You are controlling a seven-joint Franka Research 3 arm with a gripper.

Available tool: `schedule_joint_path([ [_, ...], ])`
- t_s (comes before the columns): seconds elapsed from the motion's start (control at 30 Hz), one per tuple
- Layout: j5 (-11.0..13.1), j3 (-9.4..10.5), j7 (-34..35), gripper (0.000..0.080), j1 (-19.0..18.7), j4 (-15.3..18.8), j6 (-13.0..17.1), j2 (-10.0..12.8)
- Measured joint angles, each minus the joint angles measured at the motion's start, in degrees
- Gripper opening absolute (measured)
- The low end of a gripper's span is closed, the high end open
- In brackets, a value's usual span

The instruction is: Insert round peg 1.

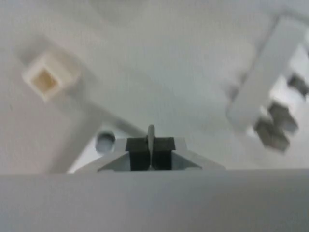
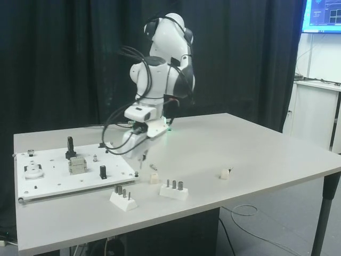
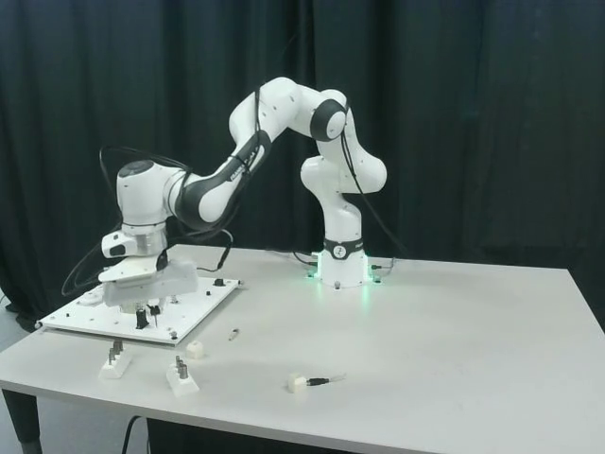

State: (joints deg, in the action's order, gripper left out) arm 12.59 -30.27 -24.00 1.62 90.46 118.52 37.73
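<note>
White arm's gripper [image 1: 151, 155] with black pads clenched on thin grey metal round peg [image 1: 151, 137], held upright above near-right edge of flat white board [image 2: 53, 184]. Small white hollow cube [image 1: 48, 77] on matte grey table [image 2: 256, 154] near board corner. White block with grey pegs [image 1: 270, 96] near it.

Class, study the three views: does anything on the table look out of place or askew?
Yes. A thin peg lies flat on the grey table, outside any holder, beside the white board. Nearer the front edge, a small white block lies with its pin pointing sideways, whereas the two holders keep their pegs upright.
</note>
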Motion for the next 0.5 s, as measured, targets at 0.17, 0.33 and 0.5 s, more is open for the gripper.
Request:
schedule_joint_path([
  [0.17,-0.7,-0.15,-2.2,0.0016,1.8,1.3,-0.5,-1.3],
  [0.33,-0.7,-0.55,-5.2,0.0016,3.5,3.0,-0.5,-2.5],
  [0.5,-0.6,-1.25,-6.9,0.0016,4.6,4.4,-0.4,-3.2],
])
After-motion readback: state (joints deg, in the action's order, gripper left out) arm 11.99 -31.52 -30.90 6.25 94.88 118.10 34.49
